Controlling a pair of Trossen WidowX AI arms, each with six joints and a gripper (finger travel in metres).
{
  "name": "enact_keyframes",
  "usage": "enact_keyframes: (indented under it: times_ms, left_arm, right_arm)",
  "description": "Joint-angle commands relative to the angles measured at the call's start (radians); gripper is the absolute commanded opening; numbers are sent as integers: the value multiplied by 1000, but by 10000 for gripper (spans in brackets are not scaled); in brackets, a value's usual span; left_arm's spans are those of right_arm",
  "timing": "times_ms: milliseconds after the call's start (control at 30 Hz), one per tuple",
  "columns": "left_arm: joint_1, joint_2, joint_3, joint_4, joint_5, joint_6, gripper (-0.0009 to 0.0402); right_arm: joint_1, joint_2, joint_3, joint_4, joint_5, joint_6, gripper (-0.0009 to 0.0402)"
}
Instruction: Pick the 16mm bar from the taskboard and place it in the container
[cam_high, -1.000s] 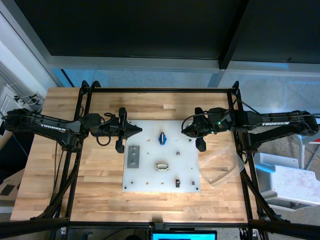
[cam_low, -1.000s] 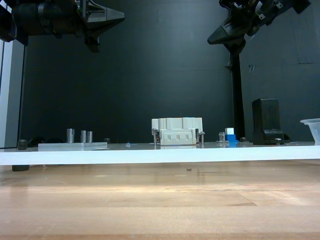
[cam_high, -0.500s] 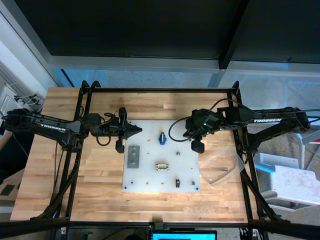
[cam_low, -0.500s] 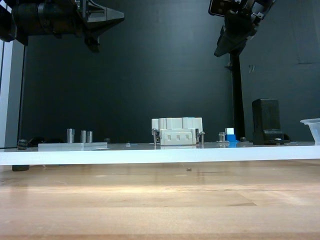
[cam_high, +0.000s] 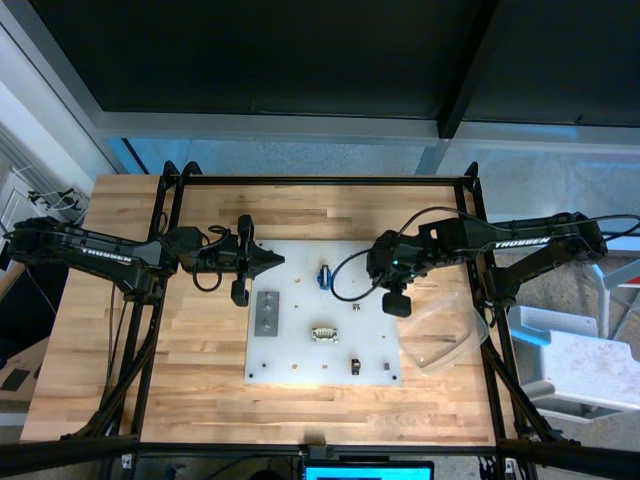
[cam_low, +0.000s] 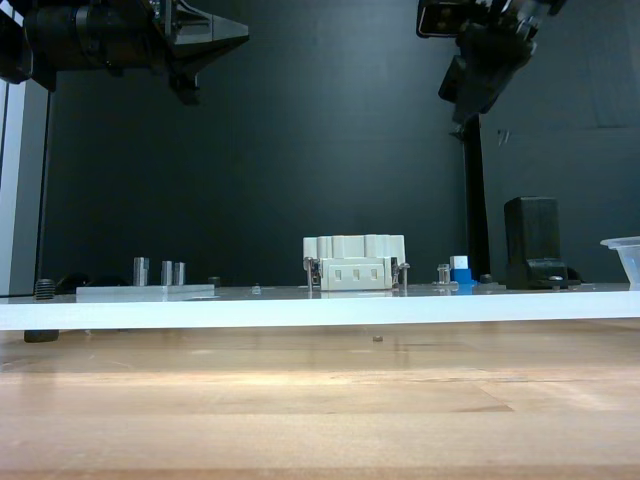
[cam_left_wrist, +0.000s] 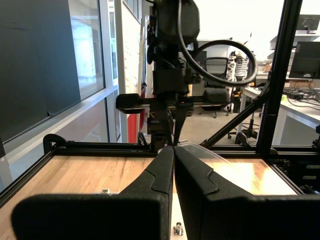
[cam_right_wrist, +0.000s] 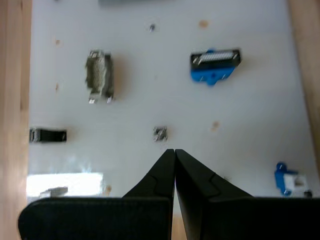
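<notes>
The white taskboard (cam_high: 300, 350) lies mid-table and fills the right wrist view (cam_right_wrist: 250, 115). The 16mm bar (cam_high: 355, 306) is a tiny silver peg standing on it, right of the gray block (cam_high: 268, 312). It also shows in the right wrist view (cam_right_wrist: 160, 133), just beyond the fingertips. My right gripper (cam_high: 383, 280) hangs high over the board's right part (cam_low: 465, 110), pointing down, shut and empty (cam_right_wrist: 174, 151). The left gripper (cam_high: 275, 258) hovers level over the board's far left corner (cam_low: 243, 35), shut and empty (cam_left_wrist: 173, 148). The clear container (cam_high: 440, 340) sits right of the board (cam_low: 622, 250).
On the board stand a blue connector (cam_high: 323, 276), a beige connector (cam_high: 323, 335) and a small black part (cam_high: 355, 365). In the low view the black part (cam_low: 532, 245) rises tall near the right. The black frame rails (cam_high: 320, 181) run around the table.
The right arm has shifted left and nearer over the board, and its gripper has turned from pointing sideways to pointing down. The left arm has not moved.
</notes>
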Motion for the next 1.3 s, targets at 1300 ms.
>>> enact_keyframes:
  times_ms: [1300]
  left_arm:
    - [0,0,0,0,0,0,0]
  right_arm:
    - [306,194,130,-220,1,257,0]
